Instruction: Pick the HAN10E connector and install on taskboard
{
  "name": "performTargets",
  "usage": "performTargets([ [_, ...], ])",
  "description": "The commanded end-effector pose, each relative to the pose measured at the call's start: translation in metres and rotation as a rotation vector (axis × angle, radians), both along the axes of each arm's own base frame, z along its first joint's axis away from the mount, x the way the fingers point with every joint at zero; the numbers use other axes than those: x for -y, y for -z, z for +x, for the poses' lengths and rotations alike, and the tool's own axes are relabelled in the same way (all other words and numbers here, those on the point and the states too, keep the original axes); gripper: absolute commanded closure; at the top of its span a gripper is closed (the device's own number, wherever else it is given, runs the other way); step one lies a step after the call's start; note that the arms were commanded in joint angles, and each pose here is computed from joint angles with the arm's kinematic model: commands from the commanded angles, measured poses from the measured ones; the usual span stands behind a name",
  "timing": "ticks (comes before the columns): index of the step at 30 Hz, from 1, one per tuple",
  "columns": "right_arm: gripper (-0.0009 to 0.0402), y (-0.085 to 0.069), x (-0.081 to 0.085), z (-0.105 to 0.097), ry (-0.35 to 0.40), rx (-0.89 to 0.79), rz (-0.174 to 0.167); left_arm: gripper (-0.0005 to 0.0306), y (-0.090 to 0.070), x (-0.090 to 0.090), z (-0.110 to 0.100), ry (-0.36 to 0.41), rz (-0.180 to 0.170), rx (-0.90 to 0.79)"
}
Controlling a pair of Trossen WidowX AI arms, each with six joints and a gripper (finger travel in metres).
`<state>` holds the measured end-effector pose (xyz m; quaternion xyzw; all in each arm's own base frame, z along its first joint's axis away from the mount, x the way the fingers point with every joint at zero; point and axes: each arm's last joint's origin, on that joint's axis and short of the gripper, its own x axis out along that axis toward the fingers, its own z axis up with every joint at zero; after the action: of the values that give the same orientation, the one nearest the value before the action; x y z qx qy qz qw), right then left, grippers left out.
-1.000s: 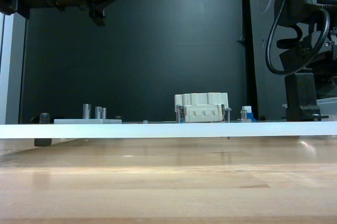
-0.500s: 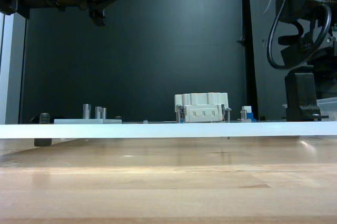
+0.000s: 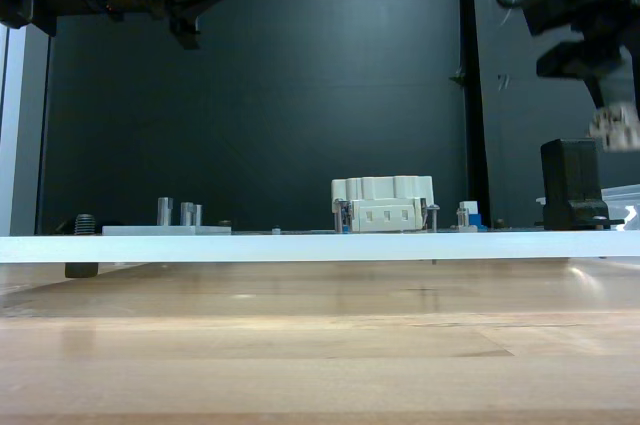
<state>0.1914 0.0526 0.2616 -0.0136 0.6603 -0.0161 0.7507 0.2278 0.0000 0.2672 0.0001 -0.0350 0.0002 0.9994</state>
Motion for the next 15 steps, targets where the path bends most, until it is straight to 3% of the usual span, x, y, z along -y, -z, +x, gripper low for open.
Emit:
performTargets([
  [1, 0.0354, -0.009, 0.0, 0.0, 0.001, 0.007, 0.0, 0.03, 0.0, 0.0, 0.0, 0.0, 0.0, 0.0],
  [10, 0.0355, -0.01, -0.001, 0.002, 0.01, 0.006, 0.003, 0.03, 0.0, 0.0, 0.0, 0.0, 0.0, 0.0],
  [15, 0.0354, -0.012, -0.006, 0.02, 0.014, 0.001, 0.001, 0.03, 0.0, 0.0, 0.0, 0.0, 0.0, 0.0],
])
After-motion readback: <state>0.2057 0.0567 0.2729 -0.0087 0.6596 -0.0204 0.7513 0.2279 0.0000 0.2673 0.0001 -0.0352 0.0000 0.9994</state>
